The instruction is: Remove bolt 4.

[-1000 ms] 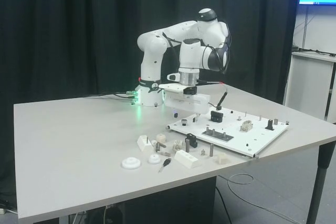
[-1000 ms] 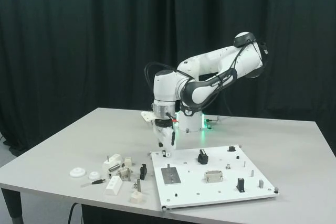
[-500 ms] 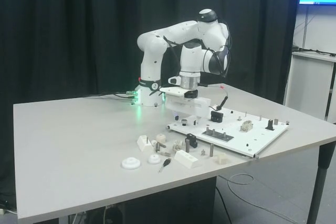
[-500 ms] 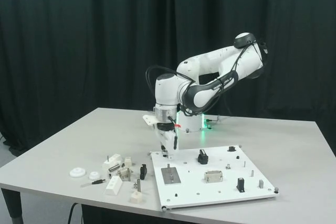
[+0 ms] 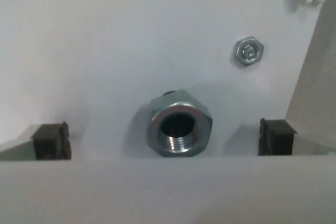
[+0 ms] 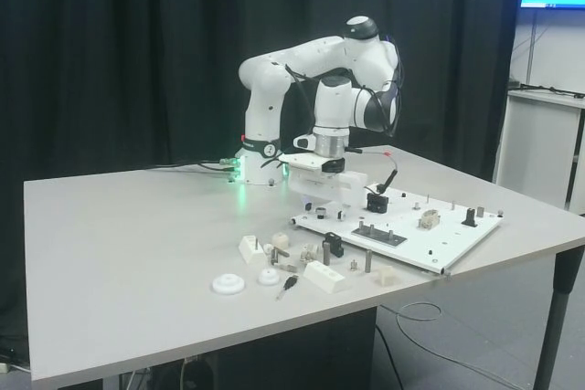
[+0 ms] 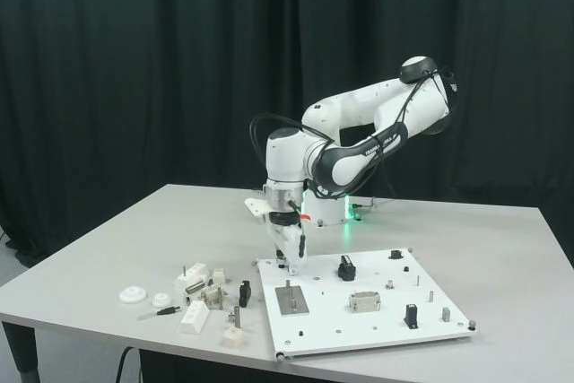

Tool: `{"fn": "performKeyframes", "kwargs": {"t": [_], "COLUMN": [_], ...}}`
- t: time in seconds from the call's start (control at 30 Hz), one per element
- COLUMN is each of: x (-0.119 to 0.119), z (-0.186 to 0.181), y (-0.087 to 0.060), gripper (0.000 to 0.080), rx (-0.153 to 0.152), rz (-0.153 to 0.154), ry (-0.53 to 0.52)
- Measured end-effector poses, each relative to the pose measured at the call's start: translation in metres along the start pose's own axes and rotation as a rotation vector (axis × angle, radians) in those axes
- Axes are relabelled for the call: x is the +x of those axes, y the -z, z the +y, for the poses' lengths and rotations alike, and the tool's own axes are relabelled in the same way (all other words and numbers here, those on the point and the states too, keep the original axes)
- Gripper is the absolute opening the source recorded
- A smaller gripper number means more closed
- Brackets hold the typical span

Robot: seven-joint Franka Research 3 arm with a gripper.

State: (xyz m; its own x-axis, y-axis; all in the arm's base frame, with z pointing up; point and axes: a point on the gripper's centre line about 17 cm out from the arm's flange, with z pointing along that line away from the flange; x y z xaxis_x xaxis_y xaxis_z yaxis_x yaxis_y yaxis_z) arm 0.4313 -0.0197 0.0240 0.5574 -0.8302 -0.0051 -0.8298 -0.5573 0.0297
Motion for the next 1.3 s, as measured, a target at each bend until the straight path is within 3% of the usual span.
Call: {"fn": "performKeyframes", "kwargs": {"t": [0.47,1.1,1.13,1.3], "x": [0.009,0.011,0.011,0.013], "z": [0.002,0.002,0.002,0.001], "y": [0.002,0.002,0.002,0.003], "gripper": [0.0799,0.0800,0.0512,0.0512], "rx": [-0.001,0.000,0.000,0.005], "rz": [0.030,0.033,0.035,0.040], "ry": [-0.002,-0.004,-0.004,-0.007]}}
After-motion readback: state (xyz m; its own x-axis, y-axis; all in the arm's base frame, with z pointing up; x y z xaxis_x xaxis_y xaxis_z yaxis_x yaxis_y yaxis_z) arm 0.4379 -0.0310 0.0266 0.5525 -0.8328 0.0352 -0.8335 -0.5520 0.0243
